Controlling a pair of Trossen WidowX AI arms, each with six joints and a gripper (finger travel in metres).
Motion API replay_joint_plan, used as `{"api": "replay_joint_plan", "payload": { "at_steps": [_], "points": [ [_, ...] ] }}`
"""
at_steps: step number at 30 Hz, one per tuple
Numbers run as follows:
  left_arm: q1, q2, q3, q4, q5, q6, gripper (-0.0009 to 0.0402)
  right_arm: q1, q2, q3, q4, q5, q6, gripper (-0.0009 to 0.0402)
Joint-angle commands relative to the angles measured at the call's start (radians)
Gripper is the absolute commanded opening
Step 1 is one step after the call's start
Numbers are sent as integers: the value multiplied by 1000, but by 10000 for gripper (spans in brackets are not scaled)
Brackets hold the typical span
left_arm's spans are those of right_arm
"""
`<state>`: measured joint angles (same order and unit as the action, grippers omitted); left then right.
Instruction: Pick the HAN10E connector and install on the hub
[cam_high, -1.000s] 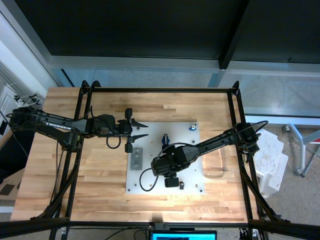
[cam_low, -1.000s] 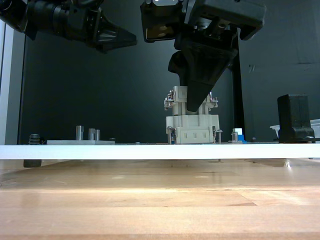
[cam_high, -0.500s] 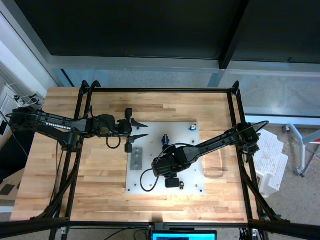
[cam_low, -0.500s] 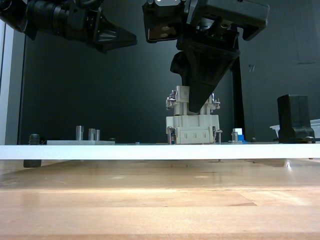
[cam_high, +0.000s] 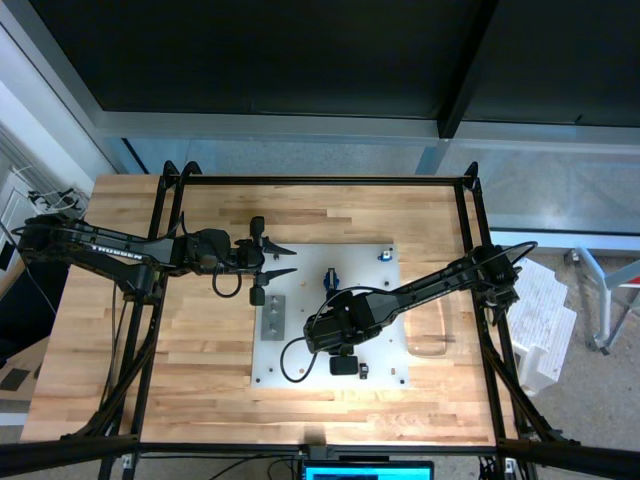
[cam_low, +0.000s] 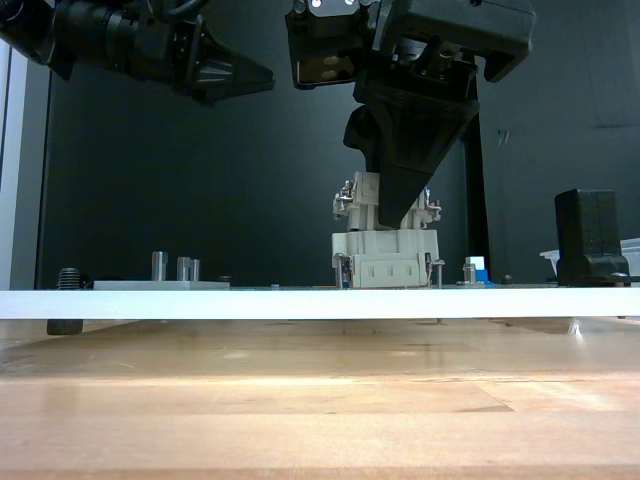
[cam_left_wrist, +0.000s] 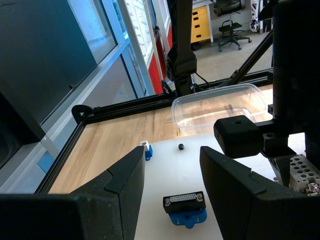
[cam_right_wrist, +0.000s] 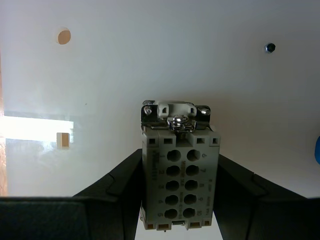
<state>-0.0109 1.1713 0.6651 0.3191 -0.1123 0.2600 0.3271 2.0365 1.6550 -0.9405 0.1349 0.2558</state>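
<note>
The HAN10E connector (cam_right_wrist: 179, 175) is a pale grey block with two rows of pin holes, and my right gripper (cam_right_wrist: 179, 156) is shut on it from both sides. In the low view the connector (cam_low: 385, 203) stands upright directly on top of the hub (cam_low: 386, 262), a beige-grey housing on the white board (cam_low: 250, 302); the two look to be touching. From above, the right gripper (cam_high: 340, 332) covers both near the board's middle. My left gripper (cam_high: 284, 260) hovers open off the board's far left corner, holding nothing.
On the board are a grey block with two holes (cam_high: 271, 318), a blue upright piece (cam_high: 331, 277), a blue-based plug (cam_left_wrist: 185, 207) and a tiny black part (cam_high: 364, 372). A clear container (cam_high: 432, 325) lies to the board's right. A black block (cam_low: 590, 238) stands at the right.
The right gripper with the connector has shifted only a hair over the hub. The left arm has not moved.
</note>
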Motion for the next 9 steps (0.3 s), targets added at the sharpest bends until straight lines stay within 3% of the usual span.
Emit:
{"api": "replay_joint_plan", "payload": {
  "at_steps": [1, 9],
  "points": [
    [0, 0, 0, 0, 0, 0, 150, -1, 2, 0, 4, 6, 6, 106],
    [0, 0, 0, 0, 0, 0, 150, -3, 2, 3, 4, 6, 21, 108]
  ]
}}
